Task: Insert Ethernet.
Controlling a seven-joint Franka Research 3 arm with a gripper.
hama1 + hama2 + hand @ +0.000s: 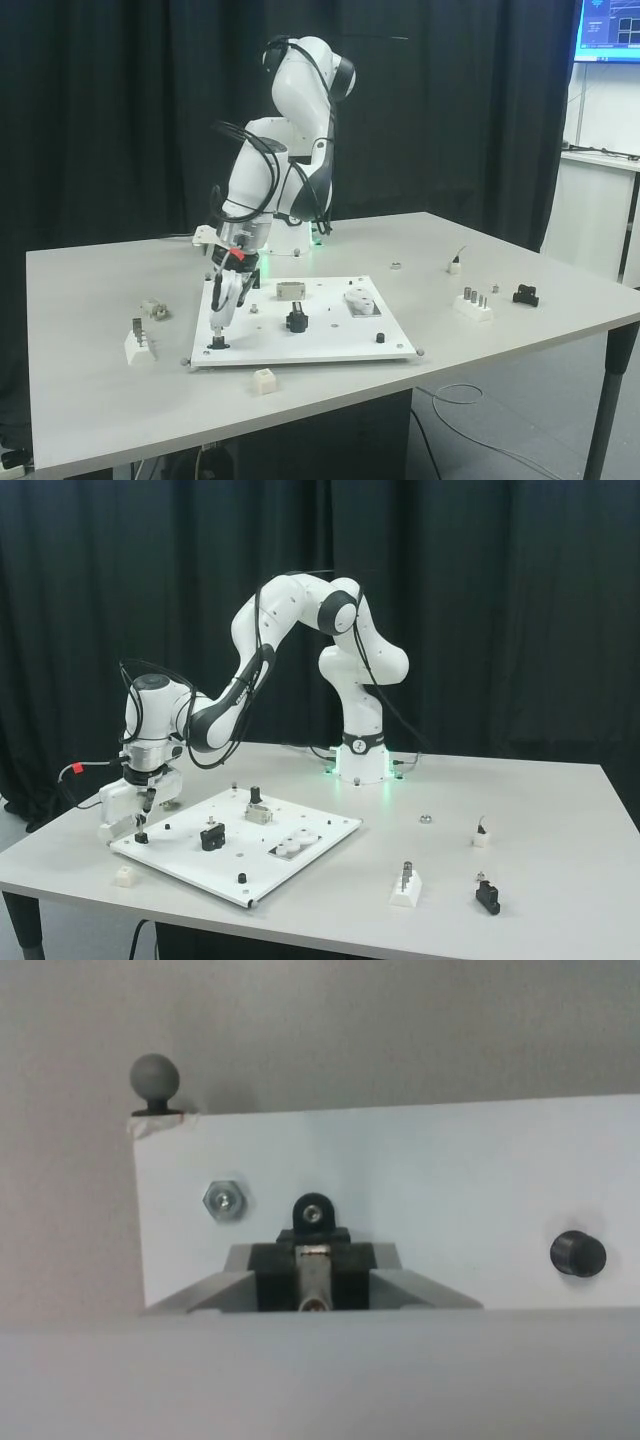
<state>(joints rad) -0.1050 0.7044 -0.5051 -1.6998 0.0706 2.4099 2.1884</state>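
Closest to the first room camera sits a small white block (pixel 263 380) on the worktop (pixel 90 400), just before the white board (pixel 330 345). Far left stands a white holder (pixel 139 343). Next comes the gripper (pixel 222 318), low over the board's left corner. In the wrist view its fingers (pixel 215 1290) are closed on a black body with a metal strip, which I take to be the Ethernet plug (pixel 312 1272); a black bracket (pixel 314 1212) lies just beyond it. Rightward come a hex nut (pixel 224 1200), then a black knob (pixel 577 1253).

The plug should be light and stiff, its smooth shell rather slippery and its latch fragile. The flat sides of the body are the place to hold it, squarely and clear of the contacts.
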